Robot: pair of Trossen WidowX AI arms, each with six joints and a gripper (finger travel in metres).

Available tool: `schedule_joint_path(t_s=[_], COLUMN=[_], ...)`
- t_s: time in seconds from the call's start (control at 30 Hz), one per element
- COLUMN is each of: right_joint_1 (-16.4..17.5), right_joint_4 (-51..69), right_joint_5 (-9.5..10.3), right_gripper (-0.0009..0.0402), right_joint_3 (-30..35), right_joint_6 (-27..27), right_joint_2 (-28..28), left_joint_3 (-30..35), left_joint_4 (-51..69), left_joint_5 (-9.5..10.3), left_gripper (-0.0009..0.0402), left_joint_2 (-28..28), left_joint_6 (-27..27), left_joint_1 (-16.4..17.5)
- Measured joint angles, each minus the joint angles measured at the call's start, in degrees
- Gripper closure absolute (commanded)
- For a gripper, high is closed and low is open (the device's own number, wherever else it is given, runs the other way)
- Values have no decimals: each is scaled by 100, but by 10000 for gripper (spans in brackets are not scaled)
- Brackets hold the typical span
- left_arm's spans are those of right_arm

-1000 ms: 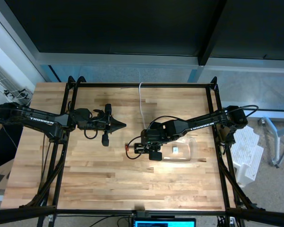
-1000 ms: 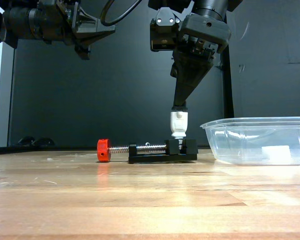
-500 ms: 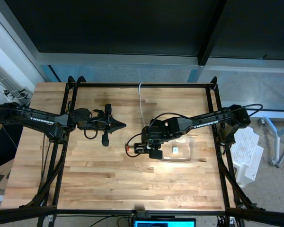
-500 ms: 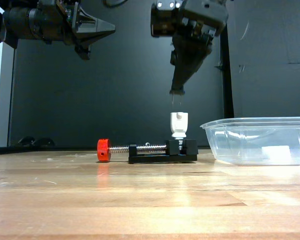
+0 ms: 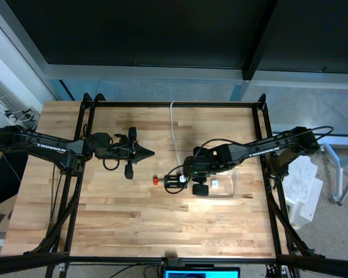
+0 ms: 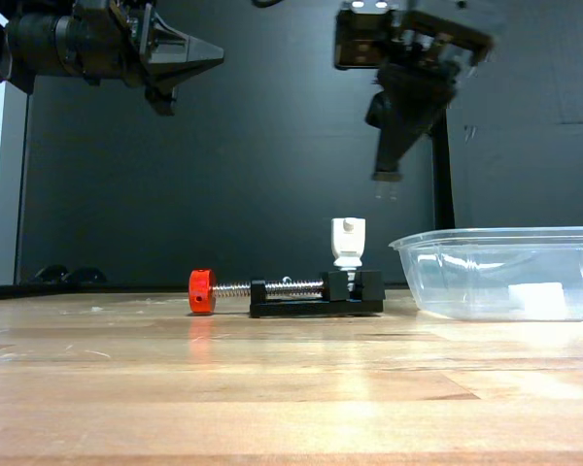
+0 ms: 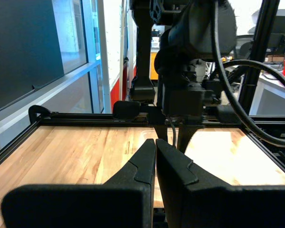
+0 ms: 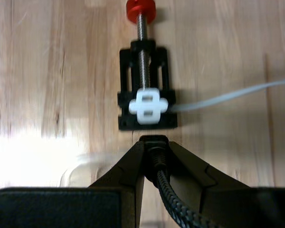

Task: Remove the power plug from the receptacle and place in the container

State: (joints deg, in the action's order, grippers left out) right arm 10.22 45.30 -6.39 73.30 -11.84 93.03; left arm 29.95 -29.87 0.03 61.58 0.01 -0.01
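1. The right gripper (image 6: 388, 178) hangs in the air above the table (image 6: 272, 388), its fingers pinched on the power plug (image 8: 155, 151), whose prongs point down and whose braided black cord (image 8: 170, 192) runs back between the fingers.
2. The plug is clear of the receptacle (image 6: 347, 240), which stands with its white face up in the black clamp (image 6: 316, 292), red knob (image 6: 201, 291) at one end. The low view puts the plug between the socket and the near rim of the container (image 6: 408, 254), not yet over the tray.
3. The left gripper (image 7: 155, 148) is parked high over the table's left side, fingers pressed together and holding nothing.
4. Risk: letting go here would probably drop the plug on the wood or onto the tray's rim, because the carry across looks unfinished.
5. Risk: a low approach could knock the tray's wall. The light, unclamped plastic would likely slide.
6. Risk: the grip covers only a narrow part of the plug, so a sharp move could twist it in the pinch, and the loose cord might catch on a finger at release.
7. The white cable (image 8: 228, 97) trails away from the socket and looks clear of the path.
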Motion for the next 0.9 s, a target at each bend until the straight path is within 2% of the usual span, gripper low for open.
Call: schedule_joint_path(t_s=[0.43, 0.73, 0.9], right_joint_1=[291, 439, 457], right_joint_4=[-275, -1248, -1572], right_joint_5=[-4, -4, -7], right_gripper=[393, 393, 393], right_joint_3=[-1338, -2218, -2476], right_joint_6=[-289, -358, -424], right_joint_2=[-1003, -1349, -1368], left_joint_3=[0, -2, 0], left_joint_4=[2, 2, 2], left_joint_5=[2, 0, 2], left_gripper=[393, 393, 393], left_joint_2=[0, 0, 0], left_joint_6=[2, 0, 0], left_joint_1=[0, 0, 0])
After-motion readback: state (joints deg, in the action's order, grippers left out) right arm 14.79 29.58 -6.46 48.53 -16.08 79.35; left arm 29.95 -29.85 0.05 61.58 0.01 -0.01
